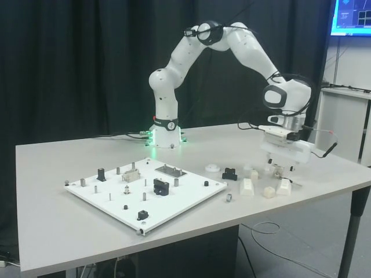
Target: Remove BNC.
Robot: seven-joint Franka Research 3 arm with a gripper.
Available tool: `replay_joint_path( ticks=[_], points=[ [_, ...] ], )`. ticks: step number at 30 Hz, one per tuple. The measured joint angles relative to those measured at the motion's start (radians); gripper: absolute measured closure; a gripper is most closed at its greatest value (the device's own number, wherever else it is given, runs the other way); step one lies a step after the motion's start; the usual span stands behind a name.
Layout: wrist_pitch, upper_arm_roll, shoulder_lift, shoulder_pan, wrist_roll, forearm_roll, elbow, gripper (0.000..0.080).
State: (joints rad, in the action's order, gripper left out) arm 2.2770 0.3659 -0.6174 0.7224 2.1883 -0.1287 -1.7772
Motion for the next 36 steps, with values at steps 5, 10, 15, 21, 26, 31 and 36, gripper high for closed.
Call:
replay_joint_path(
  ticks=[5, 10, 15, 21, 26, 31, 36],
  points=[
    [-0.048, 0.01, 0.001, 0.0, 0.0, 0.01, 0.032, 0.0005],
    [-0.089, 0.016, 0.001, 0.0, 0.0, 0.032, 0.058, 0.0003],
    [-0.115, 0.02, 0.001, 0.0, 0.0, 0.049, 0.072, 0.0003],
    [-0.127, 0.023, 0.001, 0.0, -0.001, 0.06, 0.078, 0.0003],
    [-0.129, 0.026, 0.001, -0.001, -0.001, 0.066, 0.078, 0.0003],
    [-0.13, 0.029, 0.001, -0.004, -0.002, 0.081, 0.079, 0.0003],
    [-0.13, 0.03, 0.001, -0.009, -0.002, 0.096, 0.08, 0.0003]
  ],
)
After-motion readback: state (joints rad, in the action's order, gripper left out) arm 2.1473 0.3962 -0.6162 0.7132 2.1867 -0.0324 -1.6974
